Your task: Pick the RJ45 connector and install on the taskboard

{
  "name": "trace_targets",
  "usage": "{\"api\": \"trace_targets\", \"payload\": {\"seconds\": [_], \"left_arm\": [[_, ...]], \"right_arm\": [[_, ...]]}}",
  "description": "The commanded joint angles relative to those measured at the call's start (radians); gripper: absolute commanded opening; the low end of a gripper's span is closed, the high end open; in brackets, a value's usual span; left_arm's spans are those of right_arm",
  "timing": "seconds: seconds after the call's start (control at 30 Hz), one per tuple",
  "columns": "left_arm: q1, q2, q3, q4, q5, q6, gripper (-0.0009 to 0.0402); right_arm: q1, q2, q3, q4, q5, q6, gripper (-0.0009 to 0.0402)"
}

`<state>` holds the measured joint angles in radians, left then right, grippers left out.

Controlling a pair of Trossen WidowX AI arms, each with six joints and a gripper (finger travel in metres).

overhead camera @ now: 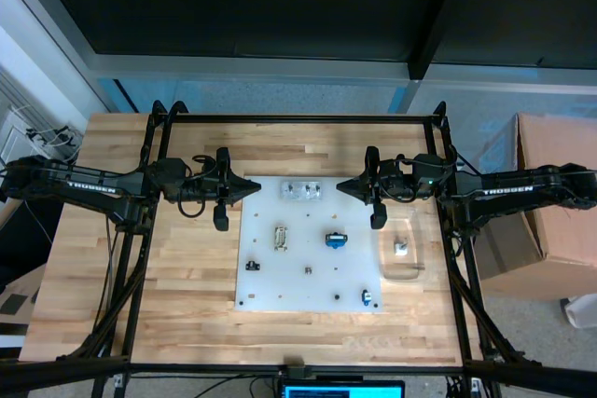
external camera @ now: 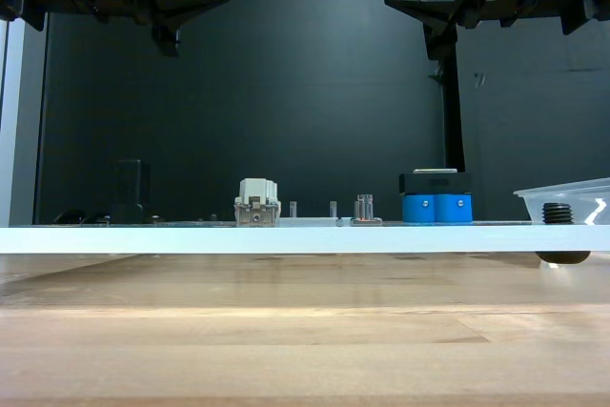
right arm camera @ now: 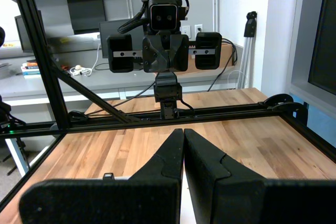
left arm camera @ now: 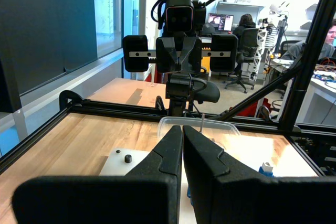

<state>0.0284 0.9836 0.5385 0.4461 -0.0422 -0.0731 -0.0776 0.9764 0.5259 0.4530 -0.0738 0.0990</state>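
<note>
The RJ45 connector (overhead camera: 401, 249) is seen lying free in the tray (overhead camera: 416, 272), well below the shut left jaws and right jaws held above the taskboard (overhead camera: 280, 288).

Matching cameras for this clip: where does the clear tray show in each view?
High: clear tray, right of the board, RJ45 connector lying inside.
Low: clear tray, far right.
Left wrist: clear tray past the shut left end effector.
Right wrist: absent; right end effector shut, both raised over the board.
Shared: wooden table.
</note>
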Motion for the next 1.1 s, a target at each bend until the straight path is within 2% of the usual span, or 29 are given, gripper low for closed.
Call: {"api": "trace_targets", "payload": {"seconds": [0.03,0.6,0.83,1.0,1.1], "left_arm": [[0.0,0.0,0.0,0.0,0.0,0.0,0.0],[0.0,0.0,0.0,0.0,0.0,0.0,0.0],[0.0,0.0,0.0,0.0,0.0,0.0,0.0],[0.0,0.0,0.0,0.0,0.0,0.0,0.0],[0.0,0.0,0.0,0.0,0.0,0.0,0.0]], "right_arm": [[0.009,-0.01,0.026,-0.064,-0.004,-0.003,0.0],[0.137,-0.034,0.287,-0.822,0.003,-0.034,0.0],[0.228,-0.04,0.393,-1.188,0.006,-0.029,0.0],[0.317,-0.059,0.438,-1.425,0.084,0.027,0.0],[0.363,-0.064,0.447,-1.55,0.09,0.081,0.0]]}}
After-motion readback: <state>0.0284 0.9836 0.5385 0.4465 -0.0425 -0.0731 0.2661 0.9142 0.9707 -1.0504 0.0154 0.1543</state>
